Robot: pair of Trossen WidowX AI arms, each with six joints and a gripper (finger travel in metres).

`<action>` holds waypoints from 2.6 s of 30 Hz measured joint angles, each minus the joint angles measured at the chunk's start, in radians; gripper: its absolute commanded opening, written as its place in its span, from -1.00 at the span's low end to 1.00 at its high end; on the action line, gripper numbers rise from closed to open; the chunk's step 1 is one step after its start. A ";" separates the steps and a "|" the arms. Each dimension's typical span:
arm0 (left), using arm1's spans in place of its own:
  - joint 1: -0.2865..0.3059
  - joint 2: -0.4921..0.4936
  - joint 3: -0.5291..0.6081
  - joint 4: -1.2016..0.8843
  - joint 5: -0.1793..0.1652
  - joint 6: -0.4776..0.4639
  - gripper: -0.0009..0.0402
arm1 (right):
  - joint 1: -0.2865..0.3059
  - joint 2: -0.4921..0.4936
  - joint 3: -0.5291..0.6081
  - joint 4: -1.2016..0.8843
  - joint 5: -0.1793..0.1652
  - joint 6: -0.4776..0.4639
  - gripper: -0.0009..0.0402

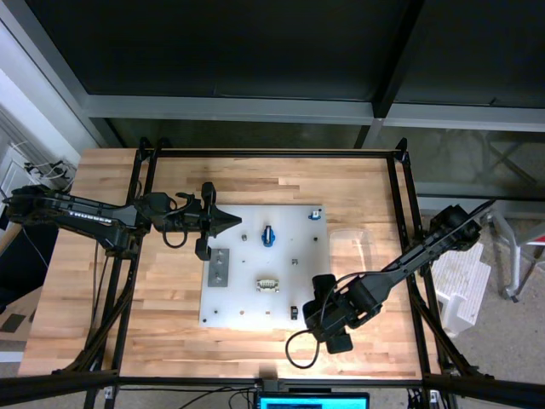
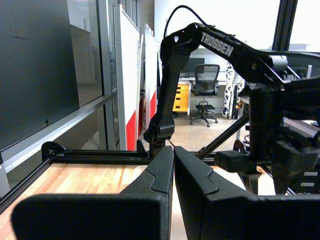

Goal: Remove the 16mm bar from the taskboard and place in the container

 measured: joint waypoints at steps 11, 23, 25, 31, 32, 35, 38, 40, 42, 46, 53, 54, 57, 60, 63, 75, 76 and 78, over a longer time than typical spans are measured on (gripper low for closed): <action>0.000 0.000 0.000 0.000 0.000 0.000 -0.96 | 0.006 0.076 -0.001 0.030 0.000 -0.008 0.23; 0.000 0.000 0.000 0.000 0.000 0.000 -0.96 | 0.010 0.130 -0.003 0.077 -0.027 -0.018 0.13; 0.000 0.000 0.000 0.000 0.000 0.000 -0.96 | 0.010 0.130 -0.004 0.077 -0.026 -0.020 0.06; 0.000 0.000 0.000 0.000 0.000 0.000 -0.96 | 0.010 0.130 -0.005 0.078 -0.026 -0.020 -0.24; 0.000 0.000 0.000 0.000 0.000 0.000 -0.96 | 0.010 0.130 -0.005 0.078 -0.026 -0.020 -0.29; 0.000 0.000 0.000 0.000 0.000 0.000 -0.96 | 0.010 0.131 -0.005 0.078 -0.020 -0.025 -0.43; 0.000 0.000 0.000 0.000 0.000 0.000 -0.96 | 0.010 0.131 -0.005 0.079 -0.018 -0.029 -0.56; 0.000 0.000 0.000 0.000 0.000 0.000 -0.96 | 0.010 0.131 -0.005 0.080 -0.018 -0.032 -0.65; 0.000 0.000 0.000 0.000 0.000 0.000 -0.96 | 0.009 0.131 -0.005 0.080 -0.018 -0.032 -0.73; 0.000 0.000 0.000 0.000 0.000 0.000 -0.96 | 0.009 0.131 -0.005 0.080 -0.018 -0.032 -0.93; 0.000 0.000 0.000 0.000 0.000 0.000 -0.96 | 0.009 0.131 -0.005 0.081 -0.018 -0.032 -0.96; 0.000 0.000 0.000 0.000 0.000 0.000 -0.96 | 0.009 0.131 -0.005 0.081 -0.018 -0.032 -0.96; 0.000 0.000 0.000 0.000 0.000 0.000 -0.96 | 0.009 0.131 -0.005 0.082 -0.018 -0.032 -0.95; 0.000 0.000 0.000 0.000 0.000 0.000 -0.96 | 0.009 0.127 -0.006 0.081 -0.018 -0.032 -0.96; 0.000 0.000 0.000 0.000 0.000 0.000 -0.96 | 0.009 0.111 -0.006 0.071 -0.017 -0.037 -0.96; 0.000 0.000 0.000 0.000 0.000 0.000 -0.96 | 0.004 0.002 -0.006 -0.002 -0.018 -0.033 -0.96; 0.000 0.000 0.000 0.000 0.000 0.000 -0.96 | 0.003 -0.008 -0.006 -0.012 -0.017 -0.027 -0.96; 0.000 0.000 0.000 0.000 0.000 0.000 -0.96 | -0.002 -0.030 -0.006 -0.035 -0.018 -0.015 -0.96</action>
